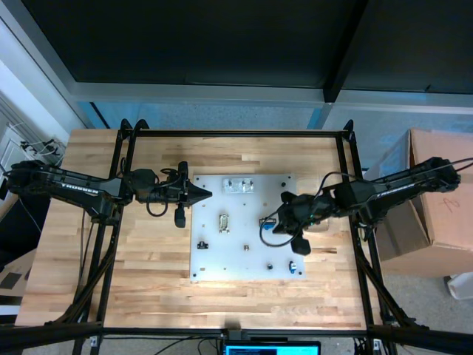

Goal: Unfasten the M12 nut and place it in the container

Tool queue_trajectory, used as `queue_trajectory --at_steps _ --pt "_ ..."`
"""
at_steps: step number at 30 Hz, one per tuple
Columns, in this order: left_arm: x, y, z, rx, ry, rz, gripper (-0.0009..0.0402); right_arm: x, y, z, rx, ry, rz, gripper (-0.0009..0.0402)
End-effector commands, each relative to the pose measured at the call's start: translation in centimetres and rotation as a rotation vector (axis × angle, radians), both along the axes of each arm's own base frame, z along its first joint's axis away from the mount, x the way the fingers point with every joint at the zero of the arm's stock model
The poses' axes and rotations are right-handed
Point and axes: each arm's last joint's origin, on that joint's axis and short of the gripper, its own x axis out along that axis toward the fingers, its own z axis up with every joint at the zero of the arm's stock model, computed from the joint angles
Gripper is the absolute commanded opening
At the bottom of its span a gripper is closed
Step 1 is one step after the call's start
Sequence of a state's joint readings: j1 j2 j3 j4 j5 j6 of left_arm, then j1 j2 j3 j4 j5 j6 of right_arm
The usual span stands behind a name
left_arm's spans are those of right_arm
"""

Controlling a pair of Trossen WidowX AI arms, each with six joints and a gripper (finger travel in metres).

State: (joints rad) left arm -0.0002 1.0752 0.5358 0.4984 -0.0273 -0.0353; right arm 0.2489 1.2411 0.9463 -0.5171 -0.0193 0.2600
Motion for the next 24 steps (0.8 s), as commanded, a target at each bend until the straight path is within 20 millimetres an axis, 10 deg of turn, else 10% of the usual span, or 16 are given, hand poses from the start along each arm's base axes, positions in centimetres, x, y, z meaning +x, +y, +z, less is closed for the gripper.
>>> queue_trajectory --at_steps 1,15,24 --pt "0.0 0.0 0.0 0.000 -0.001 0.000 0.0000 0.8 1.0 -0.1 0.051 0.102 -0.058 0.0000" --pt "0.0 0.0 0.0 0.000 -0.001 0.000 0.0000 4.4 5.6 -1.7 0.150 0.562 -0.437 0.0007" --pt "0.0 0.0 0.0 0.000 -0.001 0.000 0.0000 6.4 7.3 -1.5 0.266 0.597 -0.704 0.0122"
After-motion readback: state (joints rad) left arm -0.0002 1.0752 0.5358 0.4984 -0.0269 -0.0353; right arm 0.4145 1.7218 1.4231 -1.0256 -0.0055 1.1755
